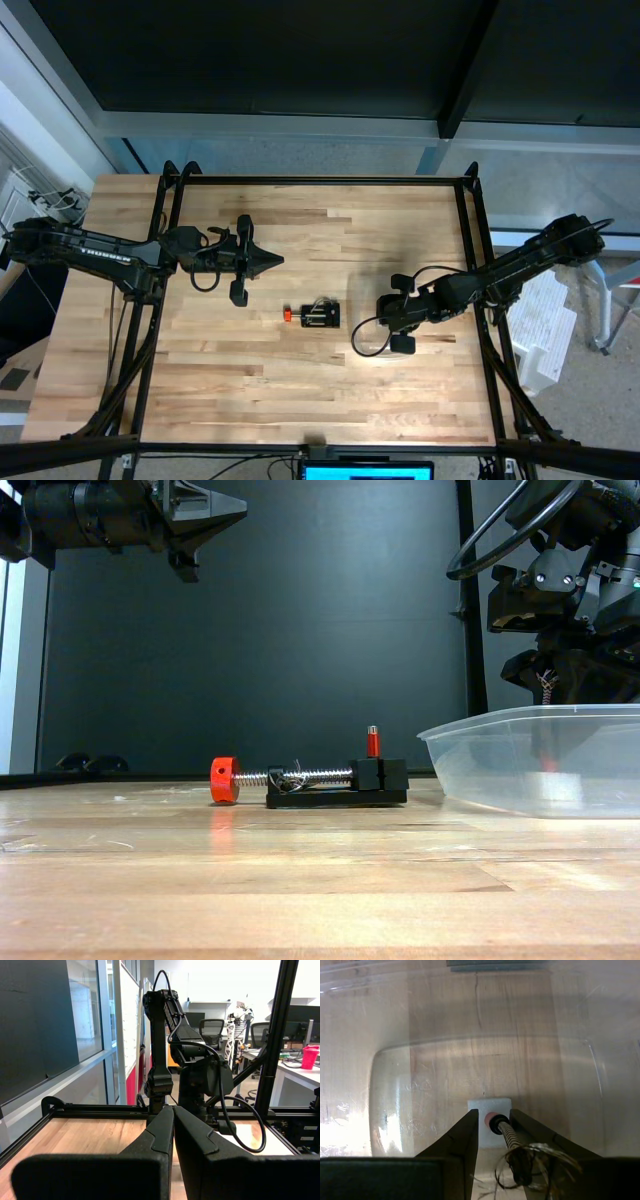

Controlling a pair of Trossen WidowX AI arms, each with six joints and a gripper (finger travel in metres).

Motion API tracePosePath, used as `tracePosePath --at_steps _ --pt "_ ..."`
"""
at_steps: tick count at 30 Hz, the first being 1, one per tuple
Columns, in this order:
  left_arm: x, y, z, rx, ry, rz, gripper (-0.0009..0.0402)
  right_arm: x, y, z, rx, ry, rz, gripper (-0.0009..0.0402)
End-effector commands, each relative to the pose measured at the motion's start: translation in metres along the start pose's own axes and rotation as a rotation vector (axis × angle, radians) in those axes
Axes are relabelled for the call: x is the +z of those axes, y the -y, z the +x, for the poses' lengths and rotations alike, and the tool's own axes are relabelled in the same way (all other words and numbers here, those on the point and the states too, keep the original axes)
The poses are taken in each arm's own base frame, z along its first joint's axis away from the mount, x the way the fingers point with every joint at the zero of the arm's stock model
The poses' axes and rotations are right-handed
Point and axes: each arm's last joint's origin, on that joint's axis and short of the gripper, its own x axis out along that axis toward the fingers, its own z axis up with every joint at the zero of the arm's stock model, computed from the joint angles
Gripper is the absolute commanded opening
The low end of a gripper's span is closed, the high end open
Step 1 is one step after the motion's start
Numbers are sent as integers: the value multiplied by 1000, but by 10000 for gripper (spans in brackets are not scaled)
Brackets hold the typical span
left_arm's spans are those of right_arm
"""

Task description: Pick the RCA connector and install on taskboard

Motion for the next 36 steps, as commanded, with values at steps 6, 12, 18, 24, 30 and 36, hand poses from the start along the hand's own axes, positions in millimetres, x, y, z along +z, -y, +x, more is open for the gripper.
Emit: tracePosePath --at_steps 6,12,18,24,30,36 --pt "0 0 0 0 1 0 0 1 0 0 3 7 2 51" --pt "0 0 0 0 1 0 0 1 0 0 3 7 2 29" --pt "0 0 0 0 1 0 0 1 0 0 3 8 3 9" --pt "0 0 0 0 1 0 0 1 0 -2 6 15 4 -1" --pt "0 0 0 0 1 0 0 3 1 -10 11 30 8 0" --pt "0 0 0 0 1 0 0 10 3 -29 19 49 2 0"
